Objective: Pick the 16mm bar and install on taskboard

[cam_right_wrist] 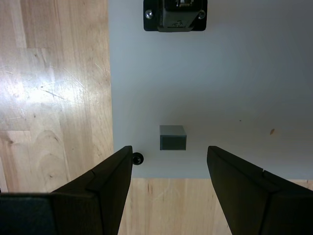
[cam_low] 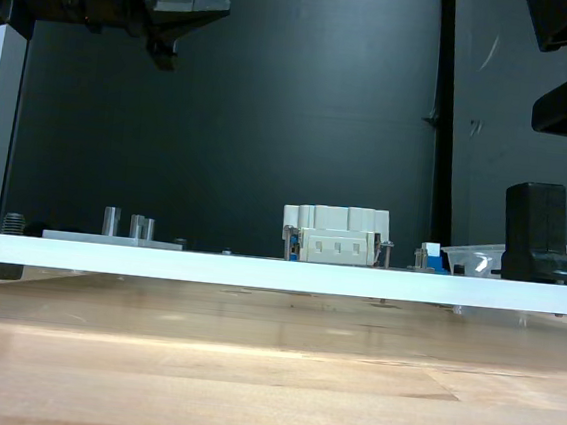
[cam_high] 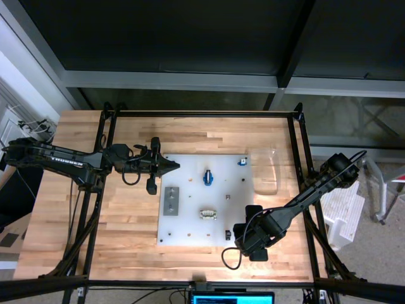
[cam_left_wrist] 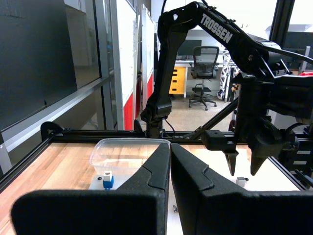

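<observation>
So the big butcher-block wooden table (cam_high: 126, 240) had the large white square flat taskboard (cam_high: 190, 221) lying flat around its middle. The black left gripper (cam_high: 172, 166) hung high over the board's far-left edge, pointing inward, fingers (cam_left_wrist: 156, 164) pinched together on nothing. The black right gripper (cam_right_wrist: 169, 149) pointed straight down over the board's near-right corner, jaws spread wide, nothing in them.

The clear plastic tray (cam_high: 266, 171) sat just beside the board's far-right side. On the board, the grey metal block (cam_high: 171, 199) was toward the left, the beige rectangular connector (cam_high: 207, 215) near the middle, and the blue knob (cam_high: 208, 177) beyond it. A black square socket (cam_right_wrist: 175, 14) sat by the near edge, and a small grey cube (cam_right_wrist: 172, 137) lay right under the spread jaws, with a tiny black corner screw (cam_right_wrist: 138, 158) beside it. Honestly couldn't tell where the 16mm bar was.
</observation>
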Controlling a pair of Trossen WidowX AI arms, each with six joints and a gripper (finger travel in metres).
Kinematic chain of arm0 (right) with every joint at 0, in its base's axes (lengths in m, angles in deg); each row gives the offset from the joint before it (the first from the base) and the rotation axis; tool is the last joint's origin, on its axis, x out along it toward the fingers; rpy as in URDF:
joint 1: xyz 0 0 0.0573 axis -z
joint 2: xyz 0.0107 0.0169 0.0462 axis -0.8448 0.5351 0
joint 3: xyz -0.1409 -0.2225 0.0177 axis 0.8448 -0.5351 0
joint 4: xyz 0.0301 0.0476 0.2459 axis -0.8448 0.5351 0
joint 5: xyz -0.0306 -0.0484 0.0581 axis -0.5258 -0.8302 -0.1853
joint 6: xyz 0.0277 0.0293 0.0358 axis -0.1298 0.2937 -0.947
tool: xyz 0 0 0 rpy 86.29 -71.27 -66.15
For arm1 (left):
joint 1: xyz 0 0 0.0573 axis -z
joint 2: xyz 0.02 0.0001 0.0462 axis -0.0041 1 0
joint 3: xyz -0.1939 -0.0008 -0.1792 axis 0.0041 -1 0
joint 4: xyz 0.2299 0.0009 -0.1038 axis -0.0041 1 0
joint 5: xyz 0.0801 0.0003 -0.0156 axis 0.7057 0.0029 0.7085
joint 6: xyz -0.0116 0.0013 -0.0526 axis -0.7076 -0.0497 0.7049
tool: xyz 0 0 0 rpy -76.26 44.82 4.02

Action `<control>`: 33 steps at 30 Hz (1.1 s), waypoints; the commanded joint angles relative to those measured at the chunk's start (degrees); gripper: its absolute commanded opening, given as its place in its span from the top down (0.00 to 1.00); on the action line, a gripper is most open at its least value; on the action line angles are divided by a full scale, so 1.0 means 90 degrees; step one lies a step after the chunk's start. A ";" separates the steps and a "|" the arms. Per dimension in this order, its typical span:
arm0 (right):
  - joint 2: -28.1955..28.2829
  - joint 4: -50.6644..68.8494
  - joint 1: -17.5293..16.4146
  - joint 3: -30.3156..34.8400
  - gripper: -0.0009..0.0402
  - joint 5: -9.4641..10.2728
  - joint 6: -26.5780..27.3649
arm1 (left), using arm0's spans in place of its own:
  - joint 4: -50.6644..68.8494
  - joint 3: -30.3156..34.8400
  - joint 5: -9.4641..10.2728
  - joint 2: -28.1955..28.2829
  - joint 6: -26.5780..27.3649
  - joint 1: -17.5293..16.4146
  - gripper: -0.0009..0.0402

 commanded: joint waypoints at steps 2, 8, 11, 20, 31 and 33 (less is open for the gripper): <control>-0.0104 0.0007 -0.0002 0.0002 0.46 0.0000 0.0126 | -0.0002 0.0002 0.0000 0.0000 0.0000 0.0000 0.98; -0.0583 0.0012 0.0129 0.0002 0.48 -0.0015 0.0318 | -0.0002 0.0002 0.0000 0.0000 0.0000 -0.0002 0.98; -0.0835 0.0019 0.0279 -0.0005 0.54 -0.0015 0.0466 | -0.0002 0.0002 0.0000 0.0002 0.0000 0.0000 0.98; -0.1727 -0.0002 0.1073 -0.0041 0.85 -0.0406 0.1239 | -0.0002 0.0002 0.0000 0.0002 0.0000 0.0000 0.98; -0.2446 -0.0328 0.2193 -0.0063 0.98 -0.0746 0.2623 | -0.0002 0.0002 0.0000 0.0002 0.0000 0.0000 0.98; -0.2516 -0.0464 0.2397 -0.0068 0.98 -0.0743 0.2849 | -0.0002 0.0002 0.0000 0.0000 0.0000 0.0000 0.98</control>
